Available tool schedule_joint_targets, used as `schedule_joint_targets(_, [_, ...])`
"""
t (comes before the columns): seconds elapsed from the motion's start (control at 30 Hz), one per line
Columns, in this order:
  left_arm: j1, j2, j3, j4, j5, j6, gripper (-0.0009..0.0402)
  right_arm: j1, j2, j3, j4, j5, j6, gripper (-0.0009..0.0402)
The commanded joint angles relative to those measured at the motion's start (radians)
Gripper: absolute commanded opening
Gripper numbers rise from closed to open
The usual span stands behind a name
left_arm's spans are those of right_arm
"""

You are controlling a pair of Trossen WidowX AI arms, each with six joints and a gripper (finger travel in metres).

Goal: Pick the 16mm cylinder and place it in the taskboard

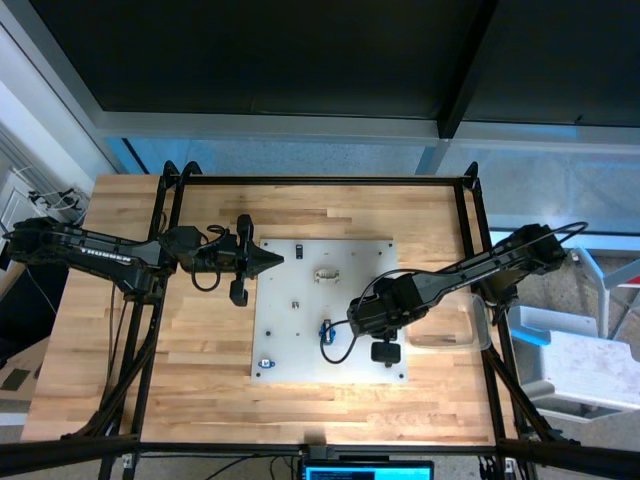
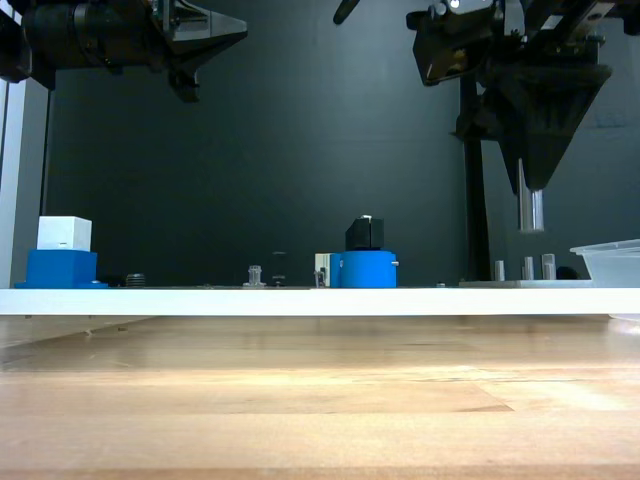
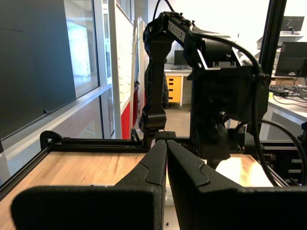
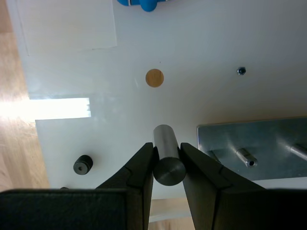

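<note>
Nearest, the wooden table (image 1: 200, 400) carries the taskboard (image 1: 290, 335), a flat white plate. Over its near right part hangs the right gripper (image 4: 167, 149), pointing straight down. Its fingers (image 4: 138, 167) are parted only by the width of the 16mm cylinder (image 4: 167, 143), which they pinch from both sides. The cylinder is grey metal and upright, and its lower end juts below the fingertips. In the low view it hangs clear above the board, touching nothing but the gripper.

The right wrist view shows bare white board under it. A round wood-coloured hole (image 4: 154, 77) lies in the board near the cylinder and is not covered by it. A grey metal plate (image 4: 268, 134) with small pegs lies just to one side, and a small black knob (image 4: 82, 165) stands on the other. The clear tray (image 1: 455, 325) rests on the table just off the board's right edge.

Farther back, the left gripper (image 1: 272, 258) hovers high at the board's far left edge, level and pointing inward. It holds nothing, and the left wrist view shows its fingers (image 3: 153, 167) pressed together
</note>
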Motion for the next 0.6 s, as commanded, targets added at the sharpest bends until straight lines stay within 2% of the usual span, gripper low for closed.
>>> schedule_joint_targets(0.03, [0.0, 0.0, 0.0, 0.0, 0.0, 0.0, 0.0, -0.006, 0.032, 0.025, 0.0, -0.018, -0.004, 0.0027])
schedule_joint_targets(0.6, [0.0, 0.0, 0.0, 0.0, 0.0, 0.0, 0.0, -0.018, 0.133, 0.114, 0.008, -0.02, -0.027, 0.0028])
